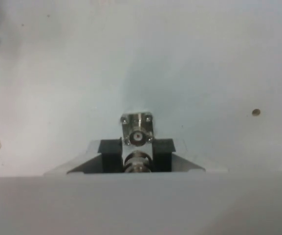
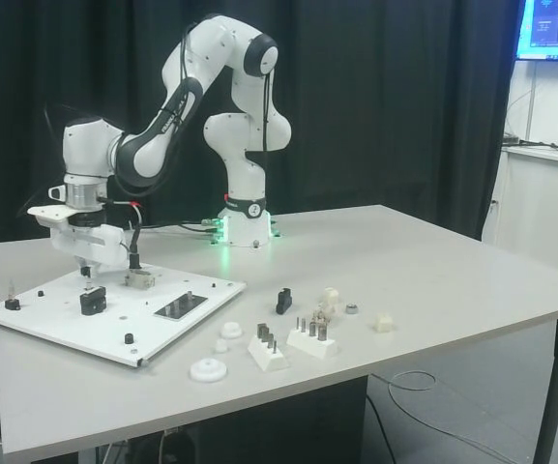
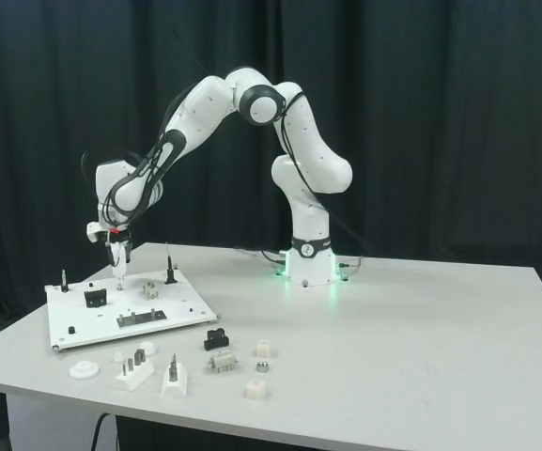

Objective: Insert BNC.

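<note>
While clenched on BNC plug (image 1: pixel 137 161) | jaws (image 1: pixel 137 157) just above socket (image 1: pixel 137 128) (white board (image 2: pixel 56 314))

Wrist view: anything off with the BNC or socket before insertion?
Nothing stands out. The BNC plug sits between the black fingers of the gripper, lined up with the square-flanged socket on the white board. No visible damage or tilt.

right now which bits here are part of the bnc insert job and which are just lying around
Part of the job:
- pincer, shut on the BNC plug
- BNC socket with its square flange
- white board that carries the socket

Lying about:
- white gears
- two white peg stands
- black clip
- small white blocks
</note>
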You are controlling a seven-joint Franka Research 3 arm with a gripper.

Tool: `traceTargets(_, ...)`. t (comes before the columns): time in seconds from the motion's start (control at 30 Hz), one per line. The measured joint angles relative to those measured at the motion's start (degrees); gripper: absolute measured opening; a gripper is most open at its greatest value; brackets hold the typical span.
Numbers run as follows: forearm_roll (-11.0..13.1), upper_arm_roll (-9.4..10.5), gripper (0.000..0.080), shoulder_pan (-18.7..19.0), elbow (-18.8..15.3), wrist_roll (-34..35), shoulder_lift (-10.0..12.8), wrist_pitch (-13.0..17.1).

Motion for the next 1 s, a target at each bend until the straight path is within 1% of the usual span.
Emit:
traceTargets(0.33,0.0,0.00,0.0125,0.0,-1.2,-0.2,0.0,1.8)
traceTargets(0.67,0.0,0.12,0.0125,0.0,-1.4,-0.2,0.0,2.7)
traceTargets(1.0,1.6,0.67,0.0125,0.0,-1.4,-0.2,0.1,3.6)
